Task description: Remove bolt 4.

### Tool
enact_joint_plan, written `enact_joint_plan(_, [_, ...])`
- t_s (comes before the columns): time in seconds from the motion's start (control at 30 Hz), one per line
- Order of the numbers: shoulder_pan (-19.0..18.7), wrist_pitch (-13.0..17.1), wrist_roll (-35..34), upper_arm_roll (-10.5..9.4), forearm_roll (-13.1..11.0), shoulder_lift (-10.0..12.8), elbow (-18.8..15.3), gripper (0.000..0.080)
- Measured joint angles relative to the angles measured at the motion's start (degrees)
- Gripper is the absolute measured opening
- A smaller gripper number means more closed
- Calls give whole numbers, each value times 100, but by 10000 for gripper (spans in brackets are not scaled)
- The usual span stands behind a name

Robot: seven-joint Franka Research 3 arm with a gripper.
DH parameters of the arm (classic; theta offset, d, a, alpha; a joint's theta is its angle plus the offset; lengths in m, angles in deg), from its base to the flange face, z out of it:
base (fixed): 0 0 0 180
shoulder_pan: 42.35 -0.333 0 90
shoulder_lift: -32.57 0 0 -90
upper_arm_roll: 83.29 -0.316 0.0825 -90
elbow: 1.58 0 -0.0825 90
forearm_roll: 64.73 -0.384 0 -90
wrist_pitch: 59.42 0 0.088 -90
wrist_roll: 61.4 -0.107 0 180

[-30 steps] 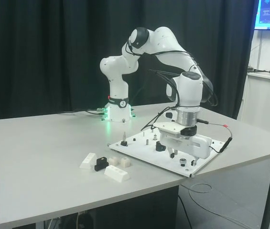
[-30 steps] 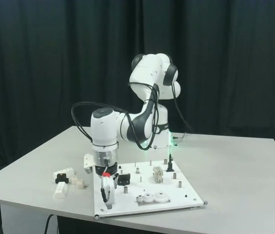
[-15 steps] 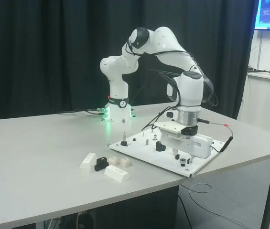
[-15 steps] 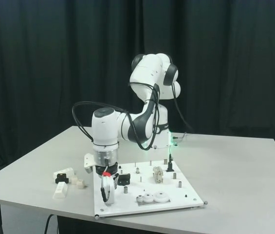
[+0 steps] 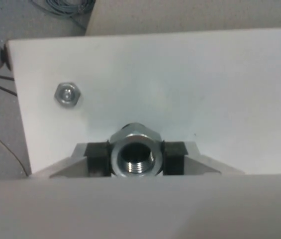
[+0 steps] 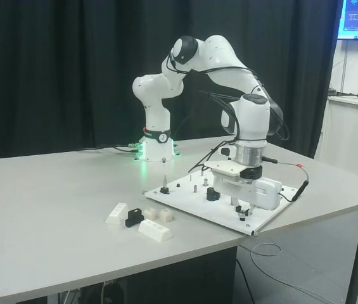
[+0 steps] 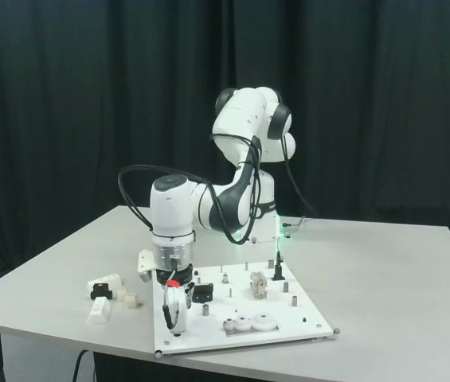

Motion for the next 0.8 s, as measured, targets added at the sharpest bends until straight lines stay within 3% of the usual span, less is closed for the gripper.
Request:
enact_joint_plan(0.33, [0,0,141,-6,36,-1,1,700])
enact_joint_plan(0.37, [0,0,210,-11,56,-2,2,538])
enact_joint_plan(0.43, [0,0,379,-23,107,-4,4,538])
enact_joint_plan(0.47, [0,0,461,-29,128,-6,5,224])
enact_joint_plan(0.8, [3,0,1301,-55,249,-12,7,224])
